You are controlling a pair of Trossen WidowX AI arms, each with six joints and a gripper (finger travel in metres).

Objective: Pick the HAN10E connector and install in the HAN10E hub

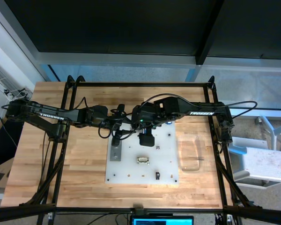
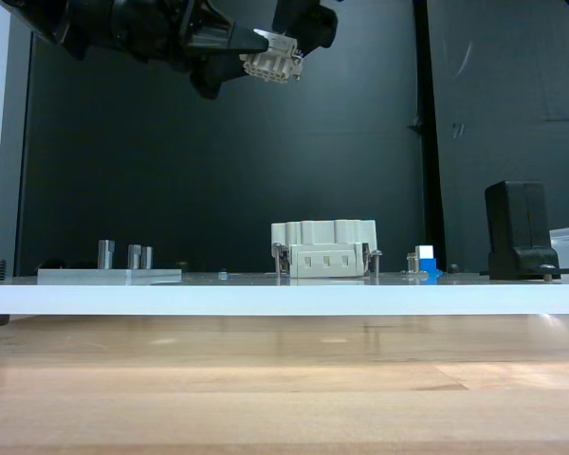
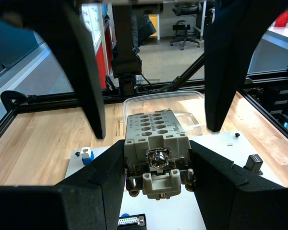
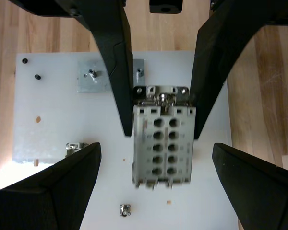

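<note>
The HAN10E connector (image 2: 273,59), a pale beige block with two rows of pin holes, hangs high above the white board (image 1: 164,150). My left gripper (image 3: 156,165) is shut on the connector (image 3: 153,139), its fingers pressing both sides. My right gripper (image 4: 156,158) faces it from the other side and is open. Its wide-spread fingers (image 4: 62,187) stand on either side of the connector (image 4: 164,143) without touching. In the high view both grippers meet over the board's far edge, left (image 1: 124,123), right (image 1: 141,121). The HAN10E hub (image 1: 142,160) (image 2: 324,251) sits on the board below, empty.
A grey plate with upright pegs (image 1: 115,152) (image 2: 109,275) lies left of the hub. A tiny black part (image 1: 157,176) sits near the board's front. A black block (image 2: 522,232) and a blue piece (image 2: 425,263) stand at the right. A clear tray (image 1: 192,152) lies right of the board.
</note>
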